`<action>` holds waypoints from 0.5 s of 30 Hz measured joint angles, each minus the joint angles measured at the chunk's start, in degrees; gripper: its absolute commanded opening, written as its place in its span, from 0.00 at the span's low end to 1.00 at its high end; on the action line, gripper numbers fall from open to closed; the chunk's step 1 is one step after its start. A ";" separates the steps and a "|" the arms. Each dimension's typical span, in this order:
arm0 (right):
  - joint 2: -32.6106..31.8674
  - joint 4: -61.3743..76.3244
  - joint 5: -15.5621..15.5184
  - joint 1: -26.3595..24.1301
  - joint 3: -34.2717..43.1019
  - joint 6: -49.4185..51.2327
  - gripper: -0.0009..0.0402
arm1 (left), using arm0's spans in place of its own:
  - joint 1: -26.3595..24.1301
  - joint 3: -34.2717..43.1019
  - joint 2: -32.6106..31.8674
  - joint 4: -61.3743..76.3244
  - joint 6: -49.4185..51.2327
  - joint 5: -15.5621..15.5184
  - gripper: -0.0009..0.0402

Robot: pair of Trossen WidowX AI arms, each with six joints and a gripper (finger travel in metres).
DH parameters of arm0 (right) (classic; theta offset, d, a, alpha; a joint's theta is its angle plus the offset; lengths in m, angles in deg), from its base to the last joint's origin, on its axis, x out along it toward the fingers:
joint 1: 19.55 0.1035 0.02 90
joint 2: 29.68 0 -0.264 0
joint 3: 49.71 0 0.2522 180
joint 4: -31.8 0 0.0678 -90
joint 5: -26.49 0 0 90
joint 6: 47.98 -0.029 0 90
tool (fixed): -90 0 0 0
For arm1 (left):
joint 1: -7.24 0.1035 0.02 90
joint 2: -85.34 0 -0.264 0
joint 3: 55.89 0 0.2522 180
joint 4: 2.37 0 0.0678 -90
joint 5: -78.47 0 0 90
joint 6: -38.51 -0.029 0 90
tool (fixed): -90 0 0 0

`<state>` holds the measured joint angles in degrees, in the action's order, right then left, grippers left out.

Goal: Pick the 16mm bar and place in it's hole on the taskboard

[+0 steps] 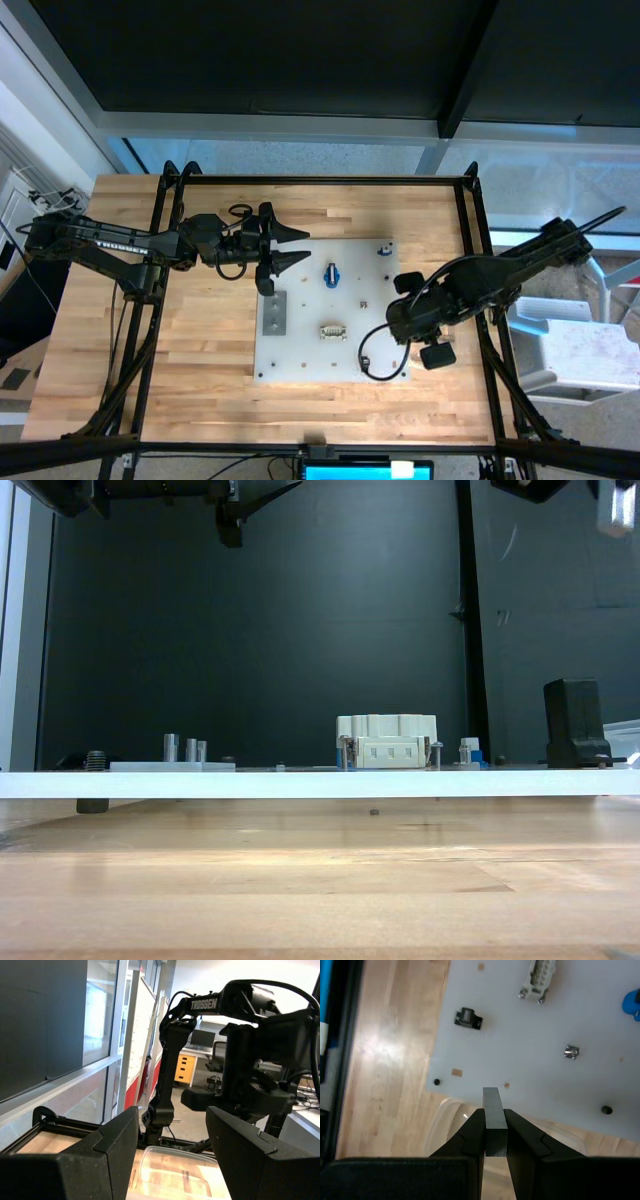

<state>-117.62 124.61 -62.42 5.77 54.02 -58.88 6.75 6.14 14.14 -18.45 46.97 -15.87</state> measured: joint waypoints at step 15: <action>-9.25 -0.13 -1.14 1.73 0.57 12.70 0.02 | 0.00 0.00 -0.02 -0.04 0.00 0.02 0.47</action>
<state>-126.86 124.48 -63.56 7.49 54.59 -46.18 6.75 6.14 14.12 -18.50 46.97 -15.85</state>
